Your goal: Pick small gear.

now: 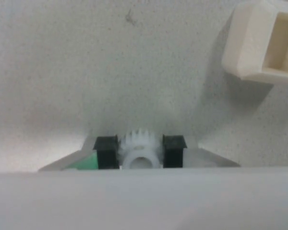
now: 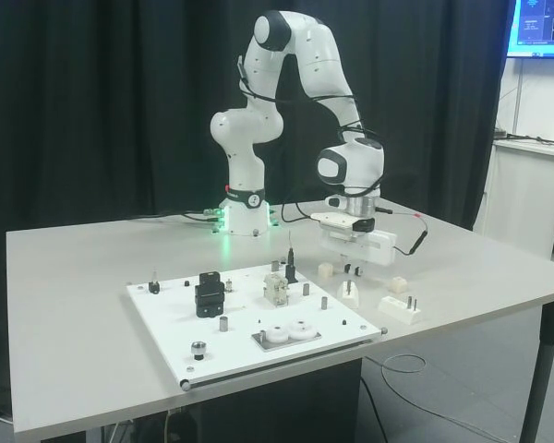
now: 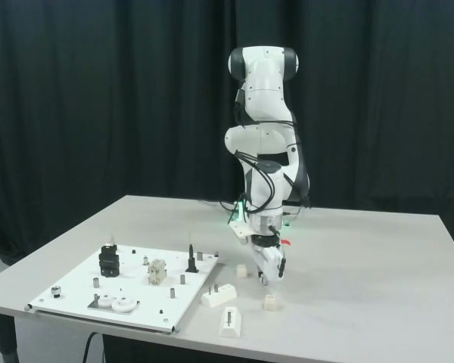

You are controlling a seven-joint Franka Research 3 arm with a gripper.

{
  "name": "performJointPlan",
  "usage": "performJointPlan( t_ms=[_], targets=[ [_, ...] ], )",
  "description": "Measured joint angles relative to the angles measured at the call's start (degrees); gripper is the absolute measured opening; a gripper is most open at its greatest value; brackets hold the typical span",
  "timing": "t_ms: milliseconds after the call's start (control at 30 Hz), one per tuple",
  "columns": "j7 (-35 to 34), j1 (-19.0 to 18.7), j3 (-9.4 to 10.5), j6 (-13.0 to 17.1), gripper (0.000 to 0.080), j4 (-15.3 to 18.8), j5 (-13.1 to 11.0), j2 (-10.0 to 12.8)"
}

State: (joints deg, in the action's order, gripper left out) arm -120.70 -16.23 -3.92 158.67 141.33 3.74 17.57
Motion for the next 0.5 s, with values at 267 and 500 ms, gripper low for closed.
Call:
performJointPlan(
  t_ms=[267,500],
  targets=[
    [0.0,0.0,-0.04,0.0,0.0195,-0.5,0.0,-0.3],
    [0.0,0.0,-0.51,-0.2,0.0195,-0.7,0.0,-1.6]
  ],
)
